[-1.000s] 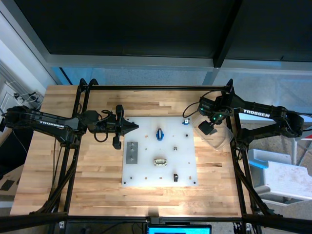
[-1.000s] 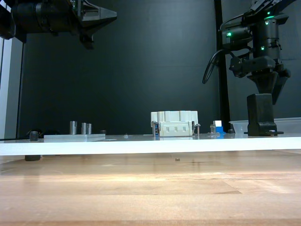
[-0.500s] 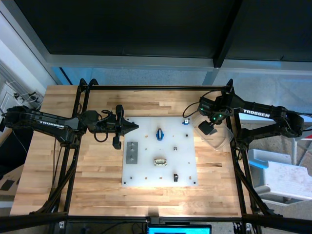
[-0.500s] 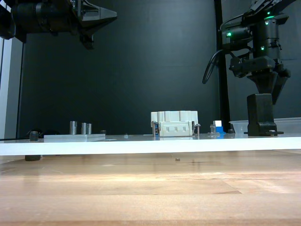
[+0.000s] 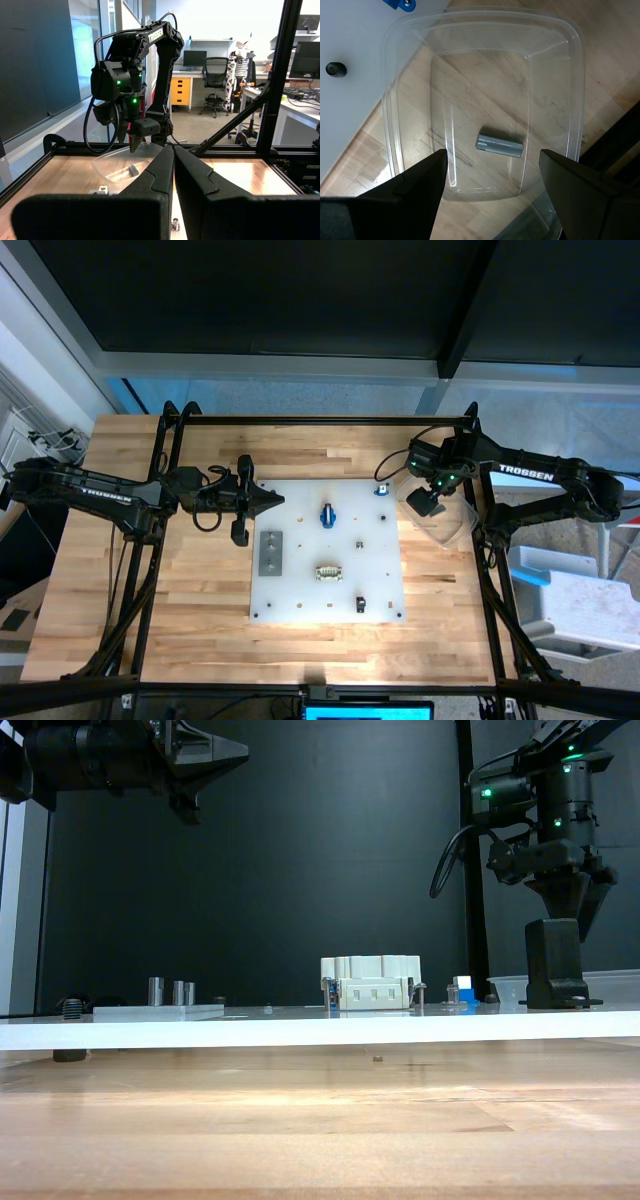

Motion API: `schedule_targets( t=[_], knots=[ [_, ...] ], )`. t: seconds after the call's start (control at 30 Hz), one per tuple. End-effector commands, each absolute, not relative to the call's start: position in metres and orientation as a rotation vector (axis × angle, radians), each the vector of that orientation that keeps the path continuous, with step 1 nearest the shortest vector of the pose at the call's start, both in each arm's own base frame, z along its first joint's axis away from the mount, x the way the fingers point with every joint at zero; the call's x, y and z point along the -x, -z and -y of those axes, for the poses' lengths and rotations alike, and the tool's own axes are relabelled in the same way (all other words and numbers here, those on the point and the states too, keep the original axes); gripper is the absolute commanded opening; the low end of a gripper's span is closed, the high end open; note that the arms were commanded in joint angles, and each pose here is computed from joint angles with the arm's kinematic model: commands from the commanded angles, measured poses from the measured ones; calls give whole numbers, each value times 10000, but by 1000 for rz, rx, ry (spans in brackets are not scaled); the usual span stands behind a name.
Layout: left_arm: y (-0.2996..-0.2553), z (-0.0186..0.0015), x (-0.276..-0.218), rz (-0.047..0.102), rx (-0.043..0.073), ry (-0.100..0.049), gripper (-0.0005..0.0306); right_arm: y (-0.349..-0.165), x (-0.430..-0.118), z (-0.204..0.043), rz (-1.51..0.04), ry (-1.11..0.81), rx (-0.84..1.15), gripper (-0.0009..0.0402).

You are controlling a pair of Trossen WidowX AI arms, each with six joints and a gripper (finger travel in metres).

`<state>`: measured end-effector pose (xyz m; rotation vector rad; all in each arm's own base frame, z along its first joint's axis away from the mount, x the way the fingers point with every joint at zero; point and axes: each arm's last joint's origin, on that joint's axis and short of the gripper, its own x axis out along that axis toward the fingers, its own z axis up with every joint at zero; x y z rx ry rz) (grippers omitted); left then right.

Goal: Pick the 16mm bar from the taskboard and place it in the container

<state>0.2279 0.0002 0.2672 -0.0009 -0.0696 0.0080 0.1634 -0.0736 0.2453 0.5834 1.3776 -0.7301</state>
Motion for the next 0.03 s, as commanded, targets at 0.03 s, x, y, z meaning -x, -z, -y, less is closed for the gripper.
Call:
schedule_targets(
  t=[0.03],
  knots=[
    [-2672,-3,-2279,70,0,-8,0,-2453,-1635,736,-1378,730,-583,256]
  ],
)
